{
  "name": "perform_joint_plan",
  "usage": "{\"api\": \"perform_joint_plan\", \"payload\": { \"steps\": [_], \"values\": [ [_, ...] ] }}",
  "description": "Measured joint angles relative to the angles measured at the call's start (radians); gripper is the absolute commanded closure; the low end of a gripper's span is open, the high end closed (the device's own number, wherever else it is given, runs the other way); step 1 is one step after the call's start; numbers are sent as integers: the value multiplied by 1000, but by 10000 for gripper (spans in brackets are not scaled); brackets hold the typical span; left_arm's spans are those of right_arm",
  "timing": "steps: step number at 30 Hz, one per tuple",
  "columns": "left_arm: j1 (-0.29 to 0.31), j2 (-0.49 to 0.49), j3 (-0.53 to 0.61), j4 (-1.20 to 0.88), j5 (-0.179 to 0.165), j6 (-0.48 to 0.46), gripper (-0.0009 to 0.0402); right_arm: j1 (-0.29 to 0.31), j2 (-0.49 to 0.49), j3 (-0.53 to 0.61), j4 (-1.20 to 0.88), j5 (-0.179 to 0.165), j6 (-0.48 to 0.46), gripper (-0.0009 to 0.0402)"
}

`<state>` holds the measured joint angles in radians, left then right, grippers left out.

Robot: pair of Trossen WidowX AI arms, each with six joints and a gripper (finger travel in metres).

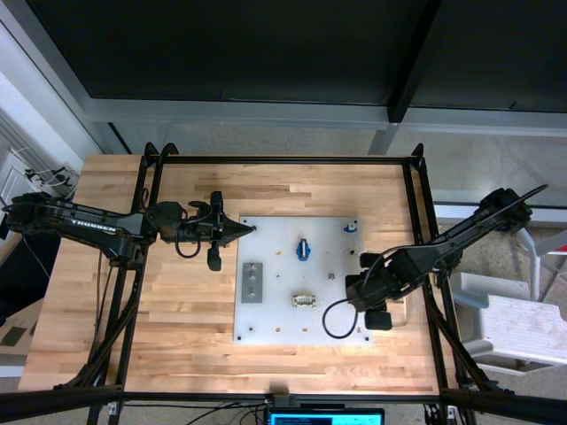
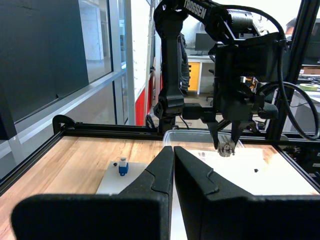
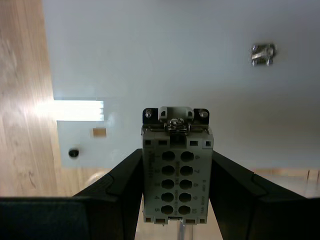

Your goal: Remove the HAN10-E connector and place it in the container

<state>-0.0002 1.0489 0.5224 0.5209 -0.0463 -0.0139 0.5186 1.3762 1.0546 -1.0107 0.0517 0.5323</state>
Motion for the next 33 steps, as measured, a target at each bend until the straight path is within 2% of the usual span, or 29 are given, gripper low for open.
{"api": "perform_joint_plan", "payload": {
  "steps": [24,33],
  "values": [
    [0,0,0,0,0,0,393,111,-199,-220,0,0,206,364],
    [0,0,0,0,0,0,393,154,-214,-284,7,2,287,364]
  ]
}}
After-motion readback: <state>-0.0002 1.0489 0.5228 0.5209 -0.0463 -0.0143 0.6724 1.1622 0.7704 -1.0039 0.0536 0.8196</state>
